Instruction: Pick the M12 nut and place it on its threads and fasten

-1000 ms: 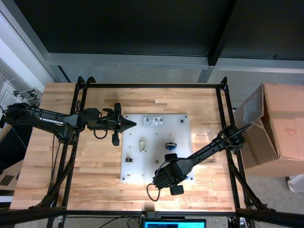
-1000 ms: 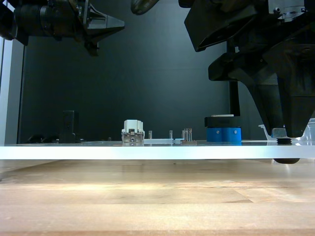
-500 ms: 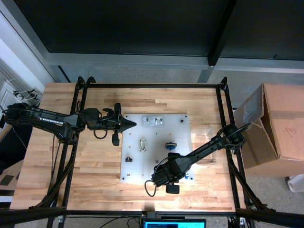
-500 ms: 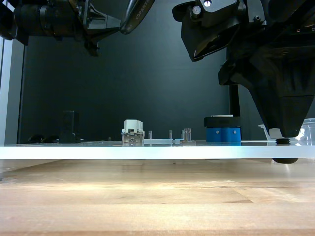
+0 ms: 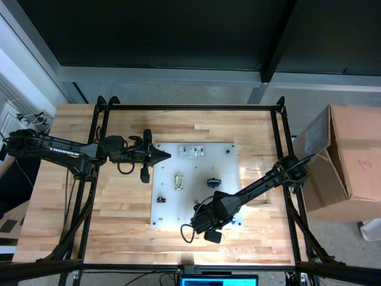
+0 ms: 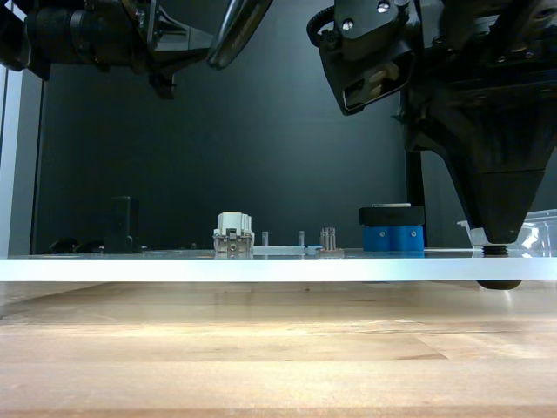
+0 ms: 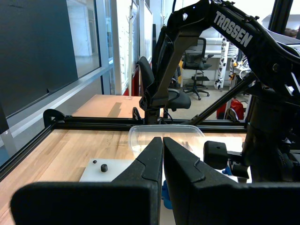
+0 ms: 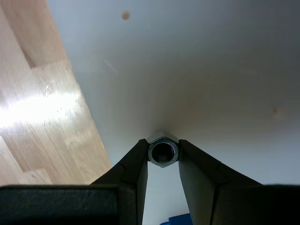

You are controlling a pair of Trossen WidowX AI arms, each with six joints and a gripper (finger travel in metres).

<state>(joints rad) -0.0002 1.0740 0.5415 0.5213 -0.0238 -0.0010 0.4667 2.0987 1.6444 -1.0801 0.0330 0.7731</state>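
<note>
Wooden tabletop (image 5: 119, 202) inside a black frame, white board (image 5: 178, 208) at centre, dark wall behind.

Right gripper (image 6: 493, 240): clamped on the M12 nut (image 8: 162, 151), fingers (image 8: 133, 168) flat against two of its sides. Against a second ago, lower by a small step in the low view, with the wrist drawn slightly toward the near edge in the high view. Now tip-down directly over the black stud (image 6: 494, 251) at the board's near right edge. Nut then clear above the stud, now touching or all but touching its top. Cannot tell whether any thread is engaged.

Judgement: placing stage near its end, fastening not yet begun. Needs square seating before any turn, or risks cross-threading.

Left gripper (image 7: 162, 139): fingers together, holding nothing, high over the board's far left edge, in the same place as before.
</note>
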